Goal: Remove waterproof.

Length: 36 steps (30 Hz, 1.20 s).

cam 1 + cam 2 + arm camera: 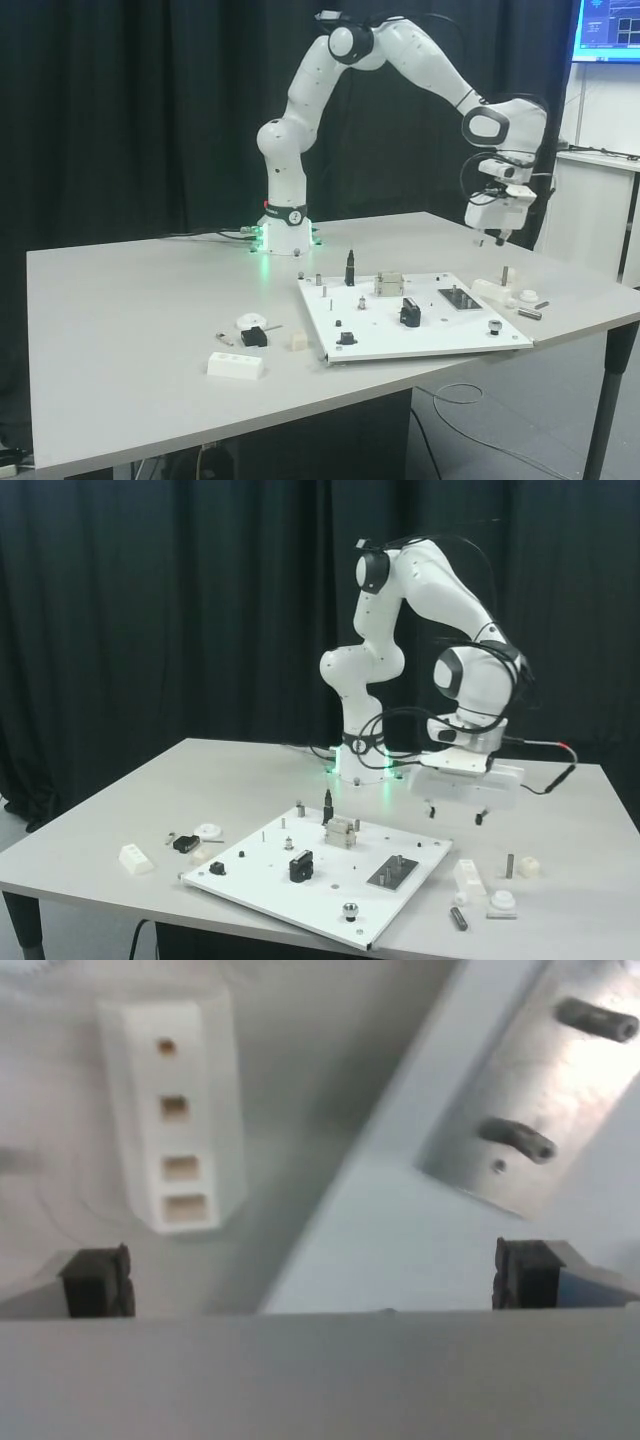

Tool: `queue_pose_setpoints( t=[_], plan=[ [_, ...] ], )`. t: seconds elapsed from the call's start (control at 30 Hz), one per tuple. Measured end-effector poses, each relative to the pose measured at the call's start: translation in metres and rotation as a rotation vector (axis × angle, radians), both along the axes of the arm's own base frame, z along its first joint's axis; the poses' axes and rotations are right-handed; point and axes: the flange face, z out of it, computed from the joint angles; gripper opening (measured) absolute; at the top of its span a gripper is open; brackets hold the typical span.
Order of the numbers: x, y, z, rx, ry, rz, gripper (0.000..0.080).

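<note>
Four rectangular sockets in a row on the top face of the white block [175,1120]. It's boxy, smooth plastic, lying flat on the table [150,790] just off the board [400,1240] edge, near the metal plate [540,1080] with two black pegs. Long axis is skewed to that edge. Arm elbow high, wrist bent down. Gripper [311,1278] hovers above the block, fingers wide apart, empty.

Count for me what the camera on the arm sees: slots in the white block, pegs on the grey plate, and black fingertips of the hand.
slots in the white block: 4
pegs on the grey plate: 2
black fingertips of the hand: 2
Total: 8
</note>
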Motion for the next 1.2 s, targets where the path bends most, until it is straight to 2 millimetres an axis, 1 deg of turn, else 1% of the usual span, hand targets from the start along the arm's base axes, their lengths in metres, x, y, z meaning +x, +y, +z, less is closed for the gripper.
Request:
queue_pose_setpoints(
  t=[0.3, 0.57, 0.9, 1.2],
  plan=[
    [-0.006, -0.040, 0.004, 0.010, 0.055, 0.112, 0.0800],
    [-0.015, -0.071, 0.006, -0.004, 0.093, 0.245, 0.0800],
    [-0.033, -0.103, 0.005, -0.023, 0.125, 0.435, 0.0800],
    [-0.053, -0.133, -0.002, -0.030, 0.142, 0.610, 0.0800]
  ],
)
